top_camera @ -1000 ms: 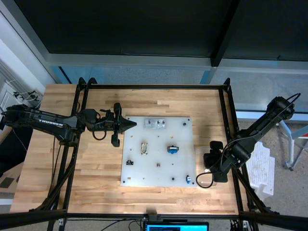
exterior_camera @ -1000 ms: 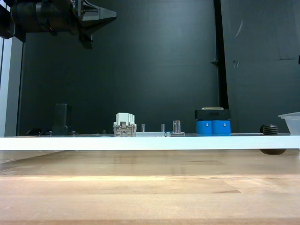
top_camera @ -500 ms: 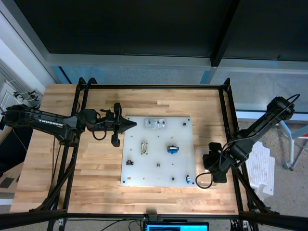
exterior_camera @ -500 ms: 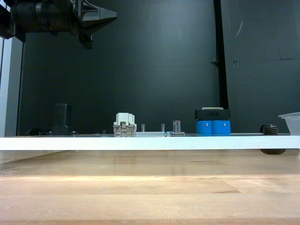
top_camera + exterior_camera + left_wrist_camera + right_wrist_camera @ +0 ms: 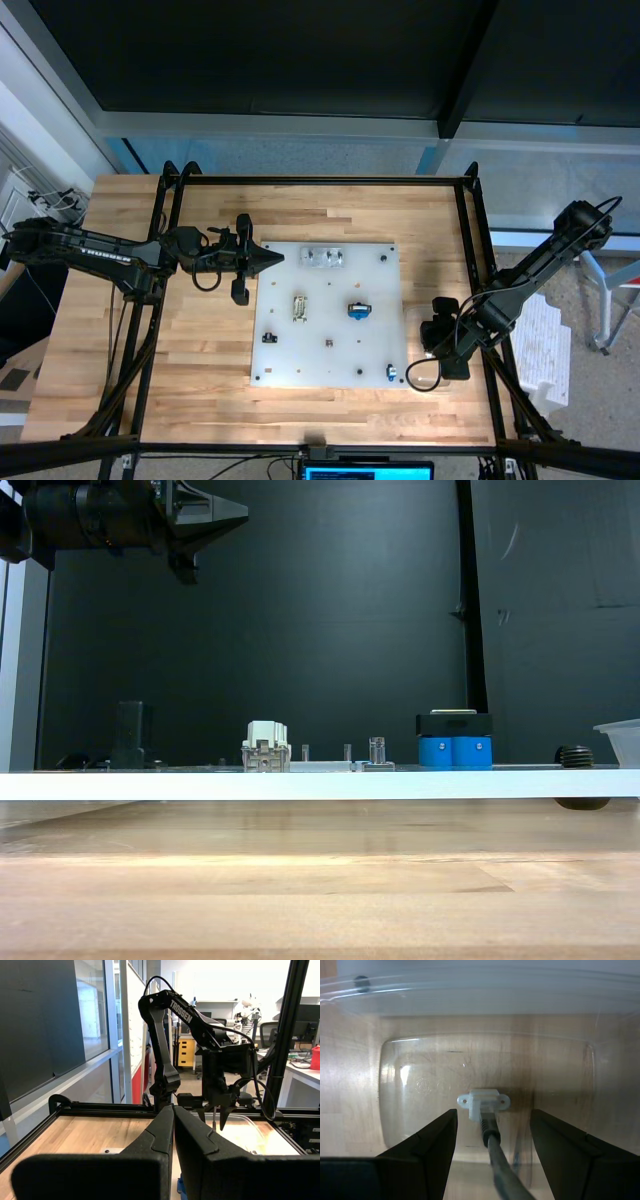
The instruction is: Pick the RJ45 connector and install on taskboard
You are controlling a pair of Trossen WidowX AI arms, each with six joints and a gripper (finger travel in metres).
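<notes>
The right pincer (image 5: 493, 1116) was held, fingers apart, over the clear tray (image 5: 395, 1075) just beside the taskboard's (image 5: 300, 360) right edge. The RJ45 connector (image 5: 483, 1101) lay on the tray floor between the fingers, untouched and walled on all sides. The left pincer (image 5: 278, 258), fingers together, was hung above the taskboard's left edge, with bare counter (image 5: 190, 340) seen beyond it. "TROSSEN" was read on the right arm (image 5: 165, 1035).
</notes>
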